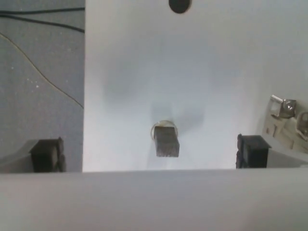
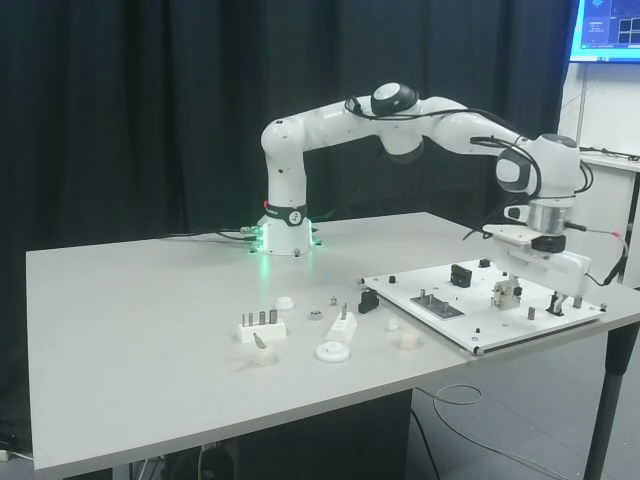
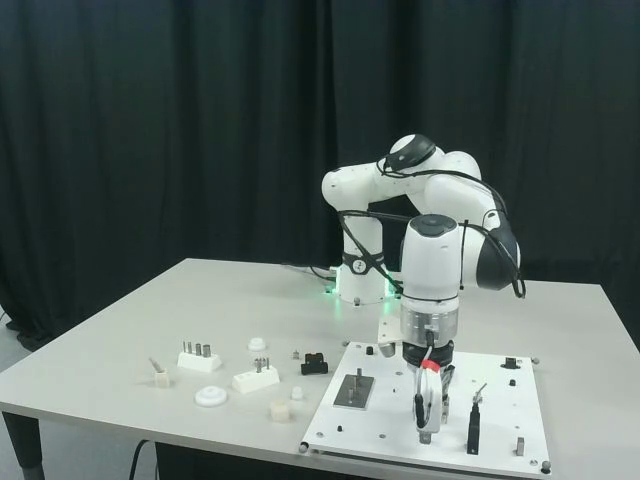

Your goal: Pick BNC.

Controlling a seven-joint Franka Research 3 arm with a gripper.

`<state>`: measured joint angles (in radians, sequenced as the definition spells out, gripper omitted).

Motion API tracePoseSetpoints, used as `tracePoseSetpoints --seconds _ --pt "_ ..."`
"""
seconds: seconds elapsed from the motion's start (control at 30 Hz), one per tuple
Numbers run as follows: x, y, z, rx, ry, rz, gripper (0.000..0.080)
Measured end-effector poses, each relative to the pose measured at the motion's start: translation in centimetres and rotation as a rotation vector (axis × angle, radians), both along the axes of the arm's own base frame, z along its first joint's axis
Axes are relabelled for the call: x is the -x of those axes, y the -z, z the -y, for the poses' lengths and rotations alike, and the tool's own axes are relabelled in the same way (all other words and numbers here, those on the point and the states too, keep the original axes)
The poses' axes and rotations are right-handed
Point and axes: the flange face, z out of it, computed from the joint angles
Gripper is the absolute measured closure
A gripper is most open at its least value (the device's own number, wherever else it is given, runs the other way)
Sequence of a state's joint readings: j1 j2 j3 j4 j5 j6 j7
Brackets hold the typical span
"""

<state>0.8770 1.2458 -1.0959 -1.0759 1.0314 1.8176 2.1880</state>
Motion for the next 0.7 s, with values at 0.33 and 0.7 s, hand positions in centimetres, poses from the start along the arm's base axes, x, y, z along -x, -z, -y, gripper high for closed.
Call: tracePoseSetpoints --seconds 0.33,0.7 --pt "-0.02 -0.78 -0.20 0.019 -0.015 0.004 0.0010" --pt "0.05 -0.83 -0.23 0.043 -0.137 -0.008 0.0003"
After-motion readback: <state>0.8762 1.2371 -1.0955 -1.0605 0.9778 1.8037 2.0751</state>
